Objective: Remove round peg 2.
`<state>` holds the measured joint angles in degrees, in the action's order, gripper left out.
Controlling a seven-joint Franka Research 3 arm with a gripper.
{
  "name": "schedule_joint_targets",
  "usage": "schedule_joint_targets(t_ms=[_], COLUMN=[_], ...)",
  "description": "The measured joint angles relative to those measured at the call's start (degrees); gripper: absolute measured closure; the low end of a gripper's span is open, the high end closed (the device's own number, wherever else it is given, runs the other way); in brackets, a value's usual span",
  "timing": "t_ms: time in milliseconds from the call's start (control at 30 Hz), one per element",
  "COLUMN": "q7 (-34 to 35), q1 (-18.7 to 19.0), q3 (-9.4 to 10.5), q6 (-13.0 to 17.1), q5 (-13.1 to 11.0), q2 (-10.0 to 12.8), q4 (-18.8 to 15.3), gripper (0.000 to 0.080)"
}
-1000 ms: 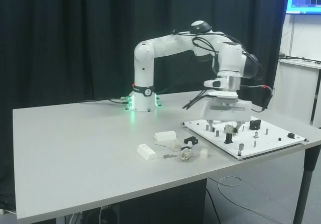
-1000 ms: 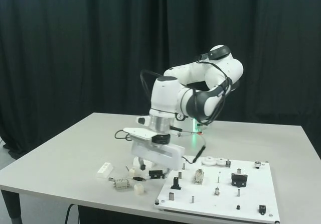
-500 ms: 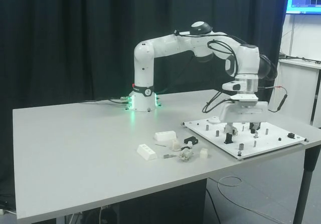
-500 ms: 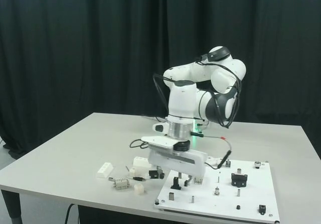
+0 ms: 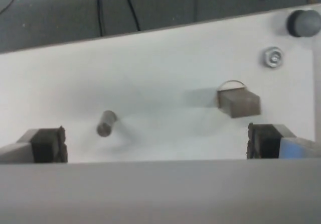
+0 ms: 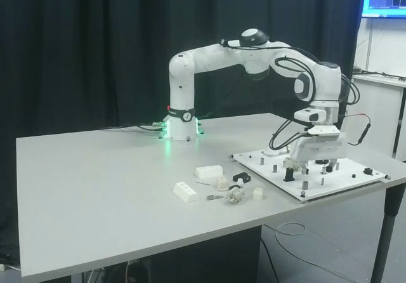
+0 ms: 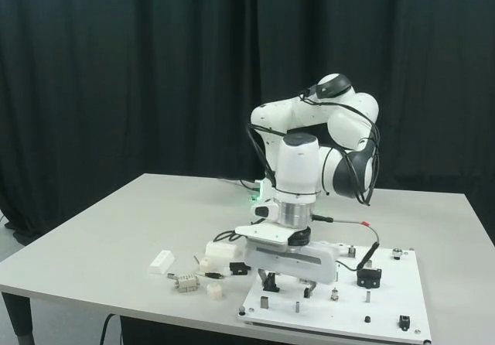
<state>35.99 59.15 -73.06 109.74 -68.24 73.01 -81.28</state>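
Grey round peg 2 (image 5: 106, 123) stands upright on your white board (image 5: 150, 63), between the wide-open gripper (image 5: 155, 143) fingers, nearer one pad (image 5: 47, 144) than the square peg (image 5: 238, 104).

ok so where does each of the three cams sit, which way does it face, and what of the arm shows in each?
First room view: off the table's front, facing the black curtain; whole arm from base to gripper over the white board.
Second room view: off another side of the table, also facing curtain; elbow, wrist and gripper show, base hidden behind the arm.
Wrist view: on the wrist, looking down at the board; only both fingertips, open, with a round peg and square block between them.
Both room views share the loose white parts beside the board.
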Motion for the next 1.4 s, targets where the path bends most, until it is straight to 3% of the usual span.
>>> schedule_joint_targets(t_ms=[733, 1400], q7=[1.3, 3.1], q1=[-4.5, -4.9], q3=[4.76, 6.19], q6=[-1.5, -1.6], q5=[1.6, 3.3], q2=[0.0, 0.0], q4=[6.4, 7.4], gripper=[0.0003, 0.0004])
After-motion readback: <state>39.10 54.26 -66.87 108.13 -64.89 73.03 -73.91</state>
